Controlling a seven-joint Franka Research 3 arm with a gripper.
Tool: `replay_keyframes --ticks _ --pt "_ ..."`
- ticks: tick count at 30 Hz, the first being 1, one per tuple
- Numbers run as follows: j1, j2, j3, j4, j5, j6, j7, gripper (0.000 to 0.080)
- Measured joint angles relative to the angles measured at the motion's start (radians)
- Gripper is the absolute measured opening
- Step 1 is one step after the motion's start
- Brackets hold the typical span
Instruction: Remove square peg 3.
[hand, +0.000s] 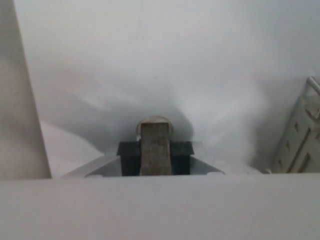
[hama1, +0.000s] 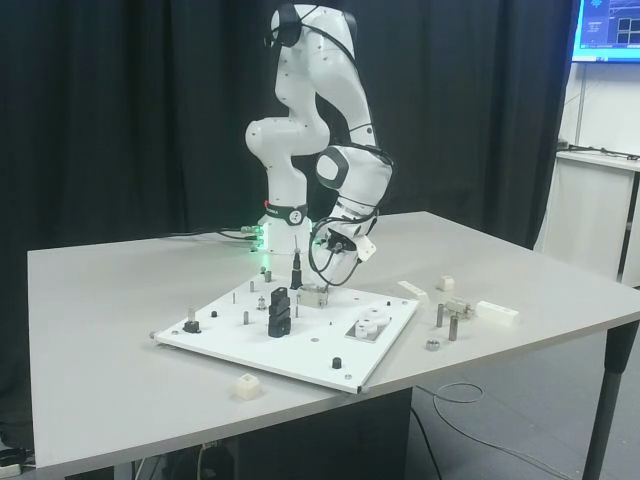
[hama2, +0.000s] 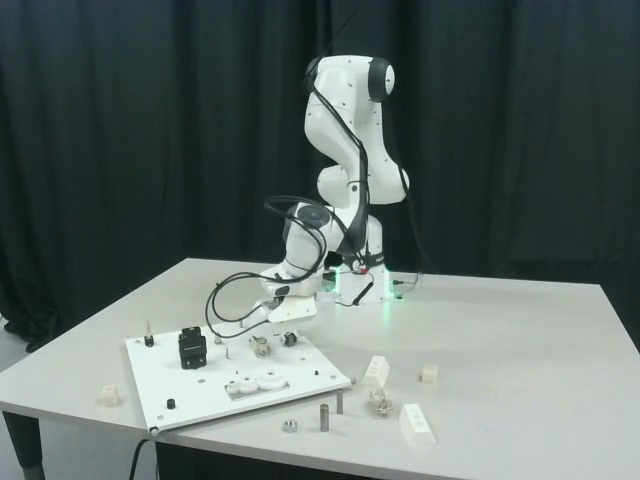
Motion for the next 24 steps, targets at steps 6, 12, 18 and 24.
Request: replay_keyframes --ticks 6,12,18,24 --pt "0.0 0.0 0.0 0.001 0.0 0.0 -0.015 0.0117" --pt "0.0 0.001 0.0 0.002 0.0 0.0 -0.045 0.0117" --pt "0.0 0.001 0.0 0.002 0.001 0.0 -0.046 0.0117" --pt "0.0 0.001 -0.001 0.003 0.006 0.0 -0.046 0.0117"
